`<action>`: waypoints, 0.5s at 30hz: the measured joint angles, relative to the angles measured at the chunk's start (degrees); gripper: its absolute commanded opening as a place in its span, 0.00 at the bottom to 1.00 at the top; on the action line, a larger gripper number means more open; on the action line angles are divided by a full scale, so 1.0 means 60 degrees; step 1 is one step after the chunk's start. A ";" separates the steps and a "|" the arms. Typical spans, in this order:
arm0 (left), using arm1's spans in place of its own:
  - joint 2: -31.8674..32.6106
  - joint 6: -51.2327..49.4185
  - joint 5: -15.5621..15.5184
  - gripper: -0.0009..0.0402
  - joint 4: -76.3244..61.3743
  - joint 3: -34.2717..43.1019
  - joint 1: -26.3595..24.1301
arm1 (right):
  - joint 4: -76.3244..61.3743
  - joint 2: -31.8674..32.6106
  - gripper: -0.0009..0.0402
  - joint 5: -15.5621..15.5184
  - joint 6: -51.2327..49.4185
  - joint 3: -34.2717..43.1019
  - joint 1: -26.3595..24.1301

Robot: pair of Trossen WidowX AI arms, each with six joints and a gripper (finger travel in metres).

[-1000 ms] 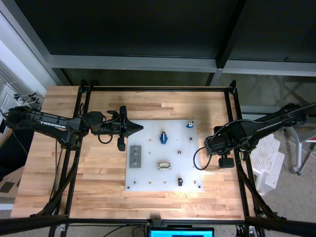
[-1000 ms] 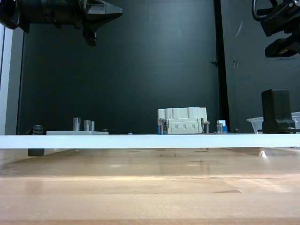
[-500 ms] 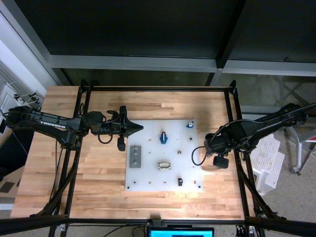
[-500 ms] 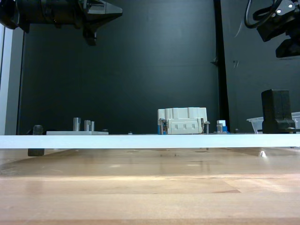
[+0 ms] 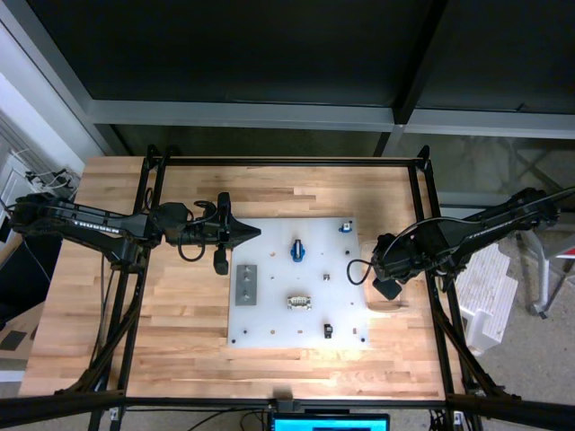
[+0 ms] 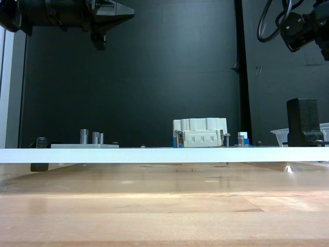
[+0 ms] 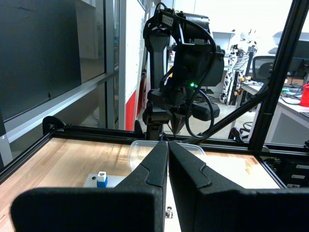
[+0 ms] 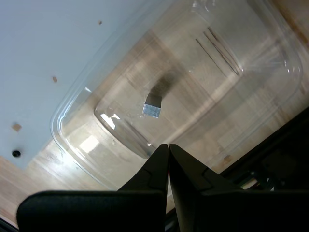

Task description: Pick the 16mm bar and install on taskboard

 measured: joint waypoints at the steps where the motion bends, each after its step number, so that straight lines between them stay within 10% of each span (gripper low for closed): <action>1: 0.0000 0.0000 0.0000 0.02 0.0000 0.0000 0.0000 | 0.0000 0.0000 0.02 0.0000 0.0153 -0.0004 0.0000; 15: 0.0000 0.0000 0.0000 0.02 0.0004 0.0000 -0.0004 | 0.0331 0.0368 0.15 0.0033 0.1016 -0.0051 -0.0004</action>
